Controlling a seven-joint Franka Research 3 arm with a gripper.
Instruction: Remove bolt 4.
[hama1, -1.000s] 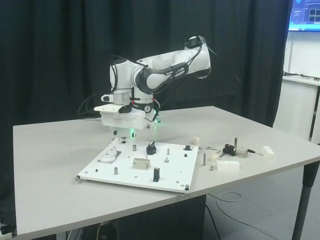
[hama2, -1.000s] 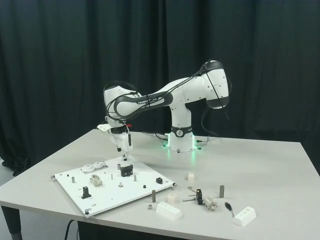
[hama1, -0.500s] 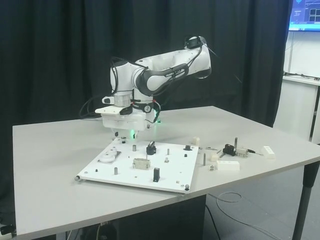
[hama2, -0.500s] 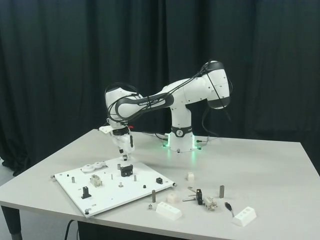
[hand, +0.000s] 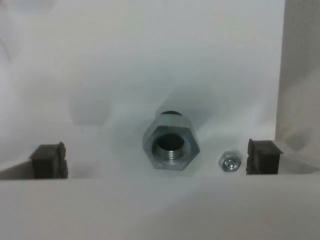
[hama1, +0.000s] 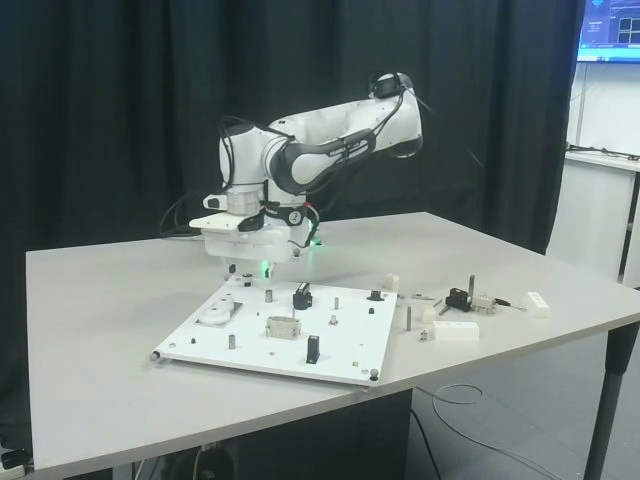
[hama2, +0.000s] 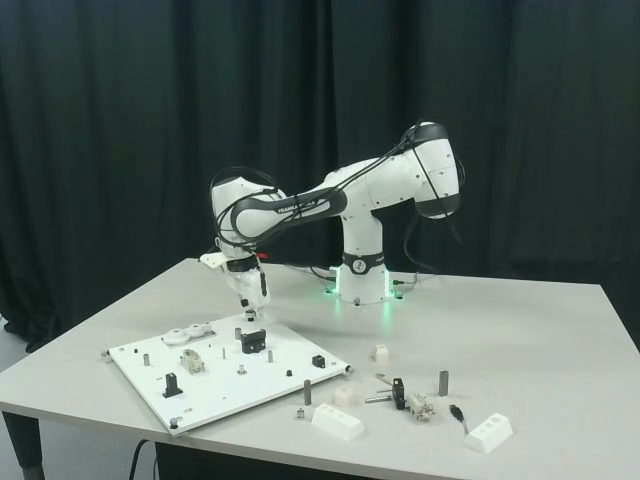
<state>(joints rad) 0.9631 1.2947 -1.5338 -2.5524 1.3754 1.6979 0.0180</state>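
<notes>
From the wrist, you see the hex bolt (hand: 170, 145) end-on, its shank hidden beneath the head. In both room views the bolts on the white board (hama1: 350, 352) are too small for you to number.

One white board (hama1: 350, 345), two white blocks (hama2: 337, 421) (hama2: 489, 432)

A flat white square assembly board (hama1: 290, 345) lies on the grey table (hama1: 100, 330), one corner near the table's front edge. On the board stand a black upright clip (hama1: 313, 348), a black rounded block (hama1: 302, 295) and a grey ring-shaped fitting (hama1: 283, 327). Beside the board, on the bare table, lie two white rectangular blocks (hama2: 337, 421) (hama2: 488, 432), a grey upright pin (hama2: 443, 382) and a small white cube (hama2: 380, 352).
</notes>
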